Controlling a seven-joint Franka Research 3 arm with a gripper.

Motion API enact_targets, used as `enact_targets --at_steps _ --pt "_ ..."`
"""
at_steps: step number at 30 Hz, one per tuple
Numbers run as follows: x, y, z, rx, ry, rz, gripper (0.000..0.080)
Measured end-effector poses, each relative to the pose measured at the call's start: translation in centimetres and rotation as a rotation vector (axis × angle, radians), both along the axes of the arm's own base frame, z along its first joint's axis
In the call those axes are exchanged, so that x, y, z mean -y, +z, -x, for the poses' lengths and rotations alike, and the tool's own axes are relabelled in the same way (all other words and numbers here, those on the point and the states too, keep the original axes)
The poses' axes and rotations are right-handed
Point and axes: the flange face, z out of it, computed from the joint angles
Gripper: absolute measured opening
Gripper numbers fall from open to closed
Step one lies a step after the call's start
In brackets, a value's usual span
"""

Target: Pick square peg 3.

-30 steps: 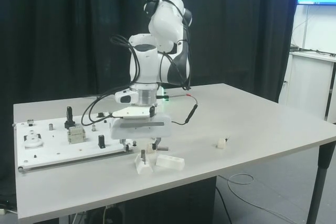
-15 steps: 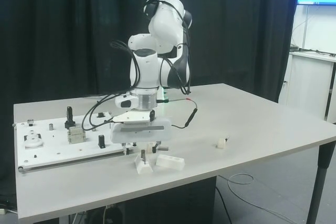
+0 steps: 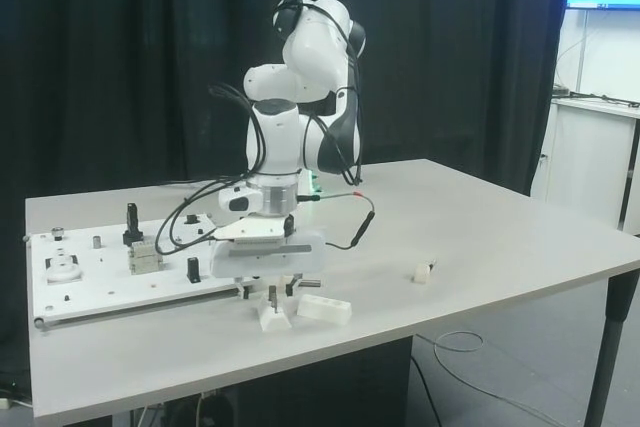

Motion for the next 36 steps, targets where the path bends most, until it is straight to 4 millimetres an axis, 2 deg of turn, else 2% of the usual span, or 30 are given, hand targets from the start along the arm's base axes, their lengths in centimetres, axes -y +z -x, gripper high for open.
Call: enact_targets --at_steps 3,4,9,10,14,15,20,21,29,36 --pt "0.0 -0.1 0.0 -0.001 0.000 0.000 0.0761" --pt "0.0 -0.1 0.0 -0.001 0.000 0.000 0.0563" --pt "-0.1 -0.2 0.0 -0.003 0.001 -0.002 0.0563" --pt "-0.1 -0.2 0.0 -0.003 0.001 -0.003 0.0382" --pt "-0.2 -0.2 0.0 -0.004 0.003 -0.006 0.0382" --pt "-0.3 -0.3 -0.1 -0.005 0.003 -0.007 0.0188" --pt "-0.5 -0.3 -0.2 -0.005 0.007 -0.011 0.0188" --pt "-0.6 -0.3 -0.2 -0.006 0.008 -0.012 0.0116" --pt "-0.8 -0.1 -0.4 -0.011 0.009 -0.022 0.0116" --pt "-0.8 0.9 -0.5 -0.013 -0.014 -0.033 0.0116"
